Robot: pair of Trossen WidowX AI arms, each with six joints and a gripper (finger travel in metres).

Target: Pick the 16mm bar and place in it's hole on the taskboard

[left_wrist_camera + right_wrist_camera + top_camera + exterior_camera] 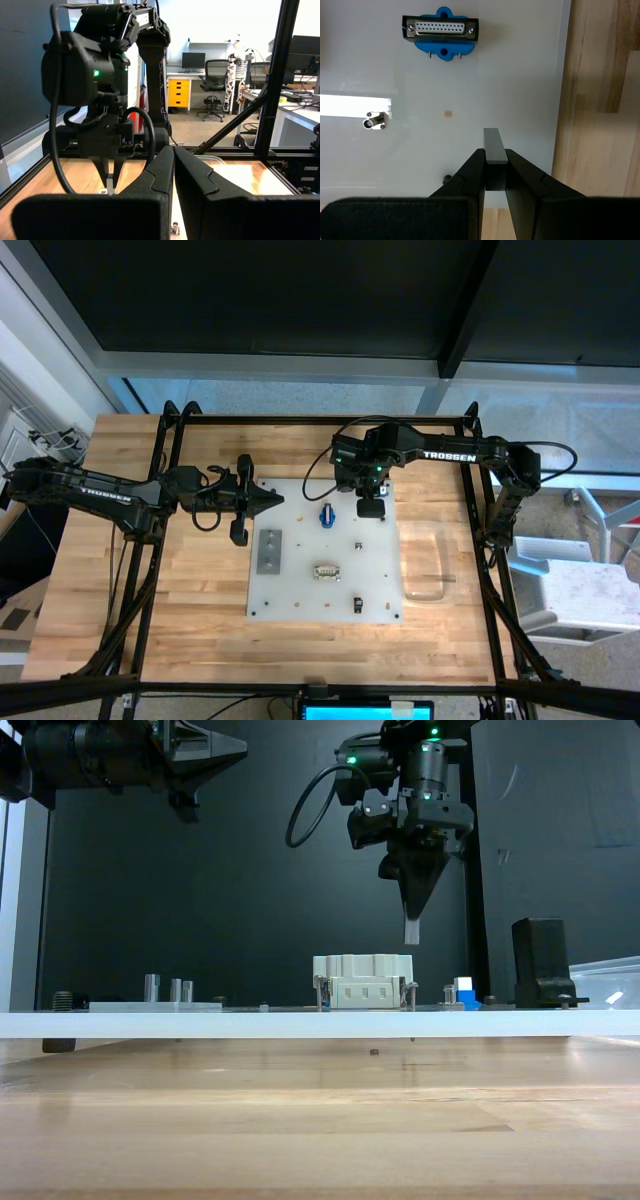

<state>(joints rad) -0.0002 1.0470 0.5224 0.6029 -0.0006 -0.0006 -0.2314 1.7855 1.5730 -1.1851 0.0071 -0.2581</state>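
A grey bar (495,146) is held upright between the fingers of my right gripper (495,156), which is shut on it. In the low view the bar (411,930) hangs well above the white taskboard (300,1010), clear of any seat, with the right gripper (412,905) pointing straight down. From above, the right gripper (370,508) is over the board's far right part (300,585). My left gripper (275,498) hovers high at the board's far left corner. Its fingers (160,170) are pressed together with nothing between them. The left wrist view also shows the bar (109,182).
On the board sit a blue connector (326,514), a white connector (326,572), a grey block with pegs (270,550) and a small black part (358,604). A clear tray (430,562) lies right of the board. Black frame bars run around the table.
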